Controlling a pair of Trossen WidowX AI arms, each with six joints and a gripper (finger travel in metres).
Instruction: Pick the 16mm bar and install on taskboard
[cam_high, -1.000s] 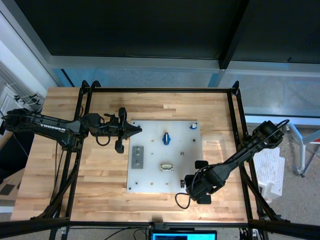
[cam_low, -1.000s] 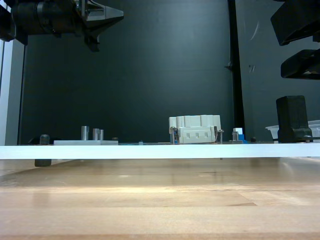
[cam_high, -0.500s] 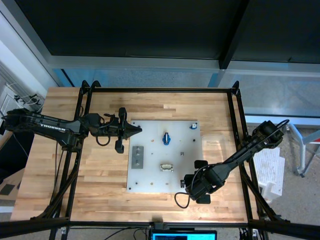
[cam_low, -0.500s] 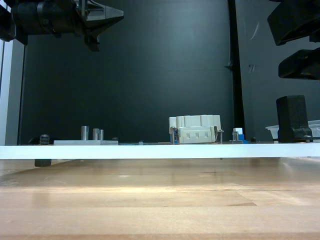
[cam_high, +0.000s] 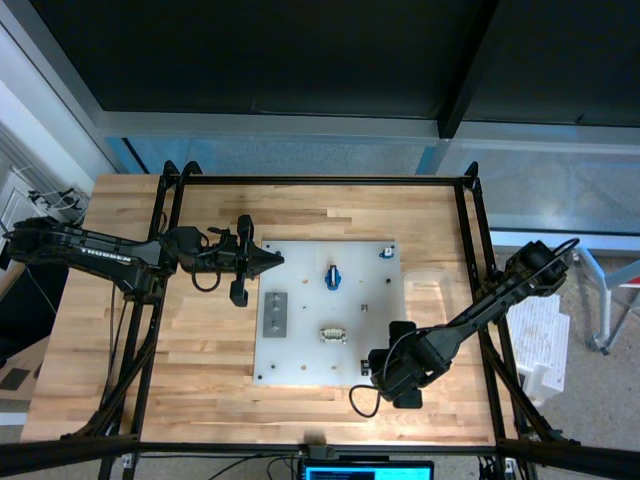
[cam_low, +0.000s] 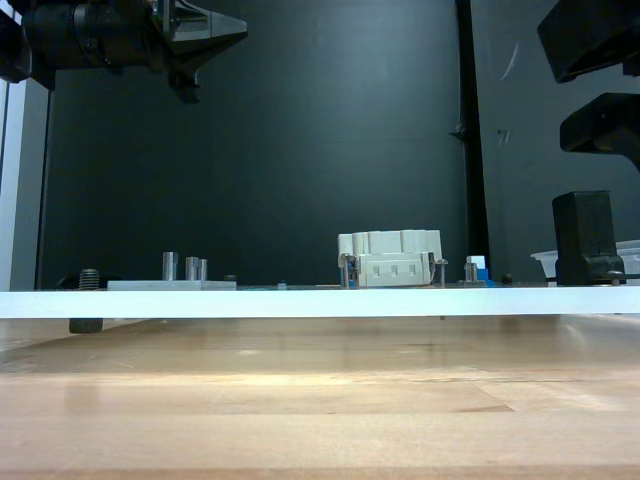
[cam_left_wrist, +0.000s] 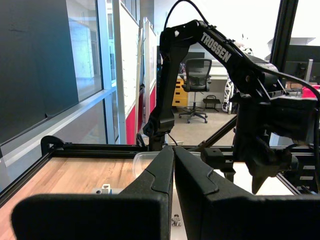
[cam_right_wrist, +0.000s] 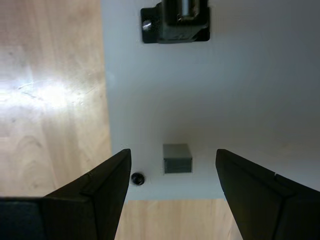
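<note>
The 16mm bar (cam_right_wrist: 177, 158), a short dull-grey stub that looks nearly square from above, sits on the white taskboard (cam_right_wrist: 250, 90) close to its edge, with a small black screw (cam_right_wrist: 137, 178) just beside it. The right gripper (cam_right_wrist: 172, 150) hovers above the bar, its fingers spread to either side and not touching it. The left gripper (cam_left_wrist: 173, 165), fingers pressed together, hangs near the board's far left corner.

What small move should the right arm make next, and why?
Probably lower the right gripper straight down. Its jaws are open with the 16mm bar roughly centred between them, standing on the taskboard near a corner, and the low view shows them well above the board. The left gripper hangs shut by the board's far-left edge.
</note>
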